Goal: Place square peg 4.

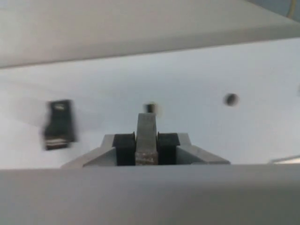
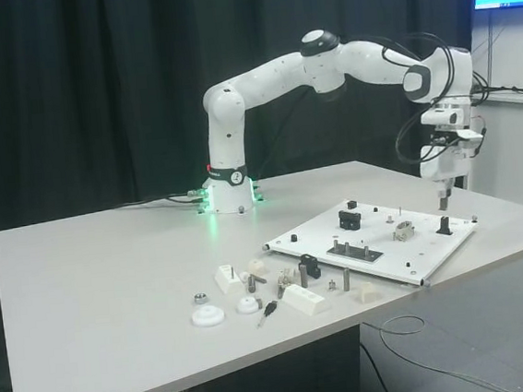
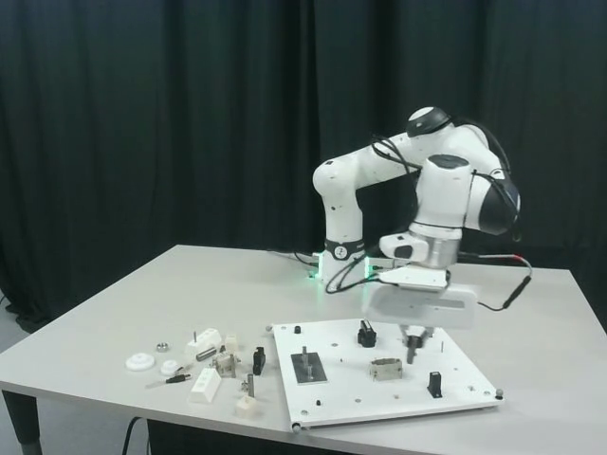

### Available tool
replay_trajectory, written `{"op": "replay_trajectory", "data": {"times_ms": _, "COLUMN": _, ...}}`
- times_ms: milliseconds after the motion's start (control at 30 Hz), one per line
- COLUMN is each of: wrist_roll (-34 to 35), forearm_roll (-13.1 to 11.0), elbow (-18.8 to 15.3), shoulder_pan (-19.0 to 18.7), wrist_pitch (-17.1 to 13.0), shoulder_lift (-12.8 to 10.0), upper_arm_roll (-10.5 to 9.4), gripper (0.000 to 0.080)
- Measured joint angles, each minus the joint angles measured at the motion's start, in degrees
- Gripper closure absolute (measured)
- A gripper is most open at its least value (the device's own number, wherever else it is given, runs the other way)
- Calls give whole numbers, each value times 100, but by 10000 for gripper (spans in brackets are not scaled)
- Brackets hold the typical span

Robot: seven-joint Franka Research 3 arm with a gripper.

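My gripper (image 1: 146,152) is shut on a grey square peg (image 1: 146,133), which stands upright between the black finger pads (image 1: 124,147). In the wrist view a small dark hole (image 1: 150,108) lies just beyond the peg's tip in the white board (image 1: 197,79). From the first room view the gripper (image 2: 443,195) hangs a little above the board's (image 2: 377,245) far right part, with the peg (image 2: 444,203) pointing down. The second room view shows the peg (image 3: 412,357) close above the board (image 3: 379,389), beside a grey fitting (image 3: 384,368).
On the board stand a black block (image 1: 59,124), another black holder (image 2: 444,226) (image 3: 434,384), a dark plate with pins (image 2: 353,252) and a second hole (image 1: 230,99). Loose white and grey parts (image 2: 252,289) (image 3: 199,365) lie on the grey table beside the board.
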State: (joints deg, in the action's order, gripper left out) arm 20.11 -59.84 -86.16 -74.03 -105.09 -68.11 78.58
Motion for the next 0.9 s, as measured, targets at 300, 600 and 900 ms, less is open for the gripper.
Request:
{"op": "replay_trajectory", "data": {"times_ms": 300, "wrist_roll": -685, "forearm_roll": 67, "elbow": -487, "shoulder_pan": 92, "wrist_pitch": -1, "shoulder_lift": -3, "upper_arm_roll": 180, "gripper": 706}}
{"op": "replay_trajectory", "data": {"times_ms": 600, "wrist_roll": -1212, "forearm_roll": 57, "elbow": -1100, "shoulder_pan": 168, "wrist_pitch": -163, "shoulder_lift": -6, "upper_arm_roll": 297, "gripper": 706}}
{"op": "replay_trajectory", "data": {"times_ms": 900, "wrist_roll": -1867, "forearm_roll": -139, "elbow": -1731, "shoulder_pan": 256, "wrist_pitch": -508, "shoulder_lift": -24, "upper_arm_roll": 371, "gripper": 706}}
